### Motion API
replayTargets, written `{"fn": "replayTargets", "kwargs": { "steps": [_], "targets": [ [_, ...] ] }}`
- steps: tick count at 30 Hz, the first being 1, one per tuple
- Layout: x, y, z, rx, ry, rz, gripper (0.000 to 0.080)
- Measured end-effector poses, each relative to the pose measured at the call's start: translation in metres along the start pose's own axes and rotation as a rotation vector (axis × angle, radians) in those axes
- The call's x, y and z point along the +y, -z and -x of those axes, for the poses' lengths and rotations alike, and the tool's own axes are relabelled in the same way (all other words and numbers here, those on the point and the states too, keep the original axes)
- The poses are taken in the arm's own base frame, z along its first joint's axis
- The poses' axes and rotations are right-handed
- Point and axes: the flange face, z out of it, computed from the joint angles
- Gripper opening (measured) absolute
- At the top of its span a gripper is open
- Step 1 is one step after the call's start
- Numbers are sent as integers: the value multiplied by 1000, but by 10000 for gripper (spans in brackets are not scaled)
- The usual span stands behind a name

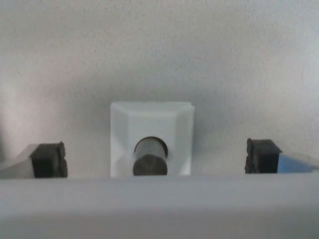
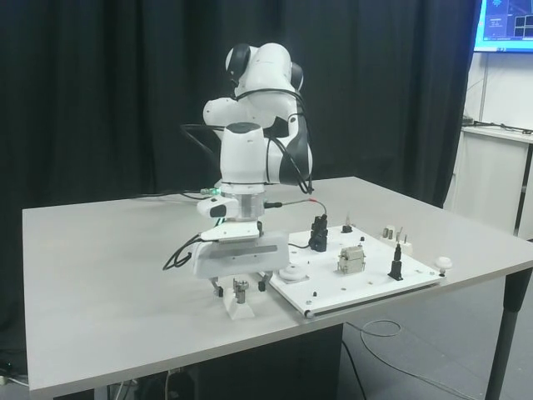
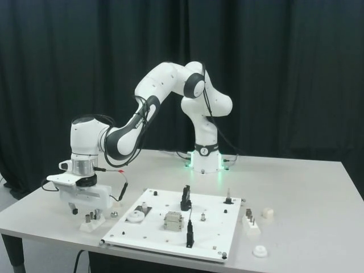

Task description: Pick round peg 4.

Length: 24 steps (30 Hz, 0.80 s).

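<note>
A grey round peg stands upright in a small white holder block on the grey table. My gripper is open around it, with one black fingertip on each side and a wide gap to the peg. From the first room view, the gripper hangs low, straight over the holder near the table's front edge. In the second room view the holder sits under the gripper, left of the white board.
A white assembly board with several small black and grey parts lies to the right of the holder. Small white pieces lie past the board's far side. The table's front edge runs close by.
</note>
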Motion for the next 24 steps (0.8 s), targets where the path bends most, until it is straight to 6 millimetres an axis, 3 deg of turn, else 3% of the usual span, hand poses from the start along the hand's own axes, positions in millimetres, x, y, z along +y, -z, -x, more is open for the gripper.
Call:
{"fn": "replayTargets", "kwargs": {
  "steps": [22, 23, 24],
  "targets": [
    [-1, -8, 0, -2, 5, 7, 781],
    [-1, -8, 0, -2, 5, 7, 390],
    [-1, -8, 0, -3, 5, 7, 390]
  ]
}}
